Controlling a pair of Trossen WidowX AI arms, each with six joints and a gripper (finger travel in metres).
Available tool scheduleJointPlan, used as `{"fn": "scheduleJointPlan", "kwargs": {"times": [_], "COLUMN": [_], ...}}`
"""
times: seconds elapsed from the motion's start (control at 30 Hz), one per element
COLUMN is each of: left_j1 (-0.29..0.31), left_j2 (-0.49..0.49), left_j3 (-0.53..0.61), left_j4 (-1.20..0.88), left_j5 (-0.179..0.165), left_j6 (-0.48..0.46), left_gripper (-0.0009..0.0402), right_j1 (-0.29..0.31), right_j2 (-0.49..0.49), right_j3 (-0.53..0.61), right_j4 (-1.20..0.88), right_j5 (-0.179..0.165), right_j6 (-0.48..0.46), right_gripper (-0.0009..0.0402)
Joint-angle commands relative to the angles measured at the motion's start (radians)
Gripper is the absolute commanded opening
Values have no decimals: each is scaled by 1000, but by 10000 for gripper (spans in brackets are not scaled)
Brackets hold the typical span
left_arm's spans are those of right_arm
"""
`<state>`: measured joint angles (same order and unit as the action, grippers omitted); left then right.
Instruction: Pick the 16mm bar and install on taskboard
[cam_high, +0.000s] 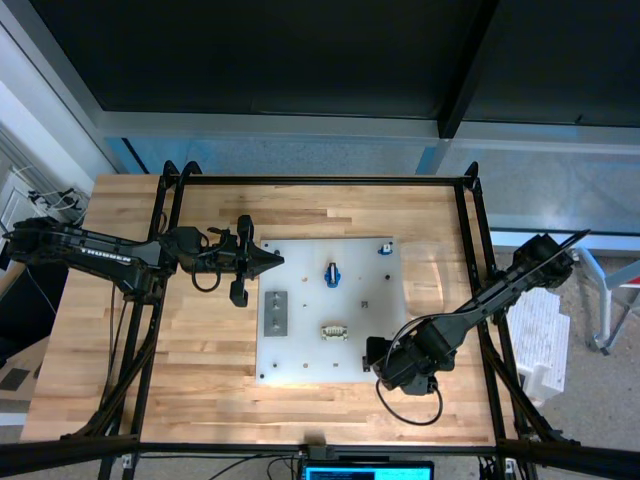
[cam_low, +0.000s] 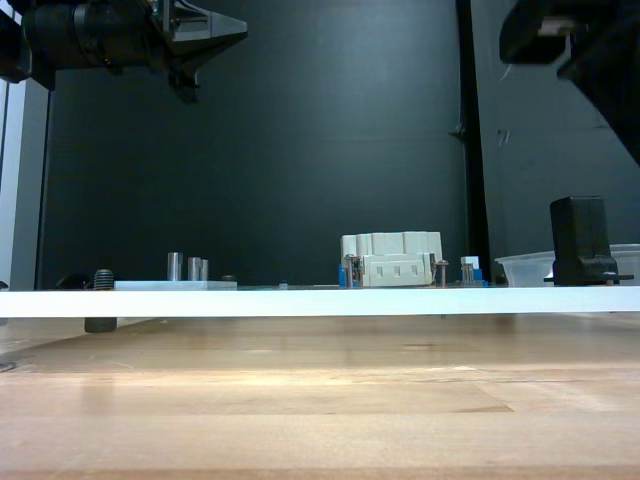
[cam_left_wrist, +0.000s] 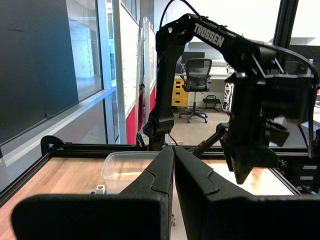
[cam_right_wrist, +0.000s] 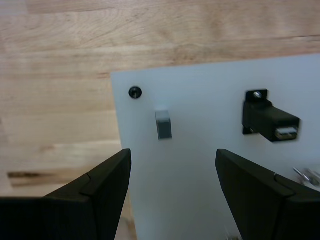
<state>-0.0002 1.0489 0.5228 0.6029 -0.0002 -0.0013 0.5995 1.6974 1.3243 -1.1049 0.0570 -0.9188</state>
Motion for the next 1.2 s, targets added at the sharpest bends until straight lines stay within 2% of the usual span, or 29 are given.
{"fn": "scheduleJointPlan", "kwargs": {"times": [0.03,0.53,0.8,1.07,1.2], "left_j1": [0,0,0,0,0], "left_j2": [0,0,0,0,0], "left_j3": [0,0,0,0,0], "left_j4": [0,0,0,0,0], "left_j5": [0,0,0,0,0], "left_j6": [0,0,0,0,0], "left_gripper": [0,0,0,0,0], "right_j1": [-2,-13,-101,-195,-247], "right_j2": [-11,-37,-106,-169,-204], "right_j3": [34,54,52,51,50], "right_j4": [-38,-53,-34,-21,21], "right_j5": [3,3,2,0,3], "right_j6": [6,82,211,265,313], "right_gripper": [233,199,125,-1,7]}}
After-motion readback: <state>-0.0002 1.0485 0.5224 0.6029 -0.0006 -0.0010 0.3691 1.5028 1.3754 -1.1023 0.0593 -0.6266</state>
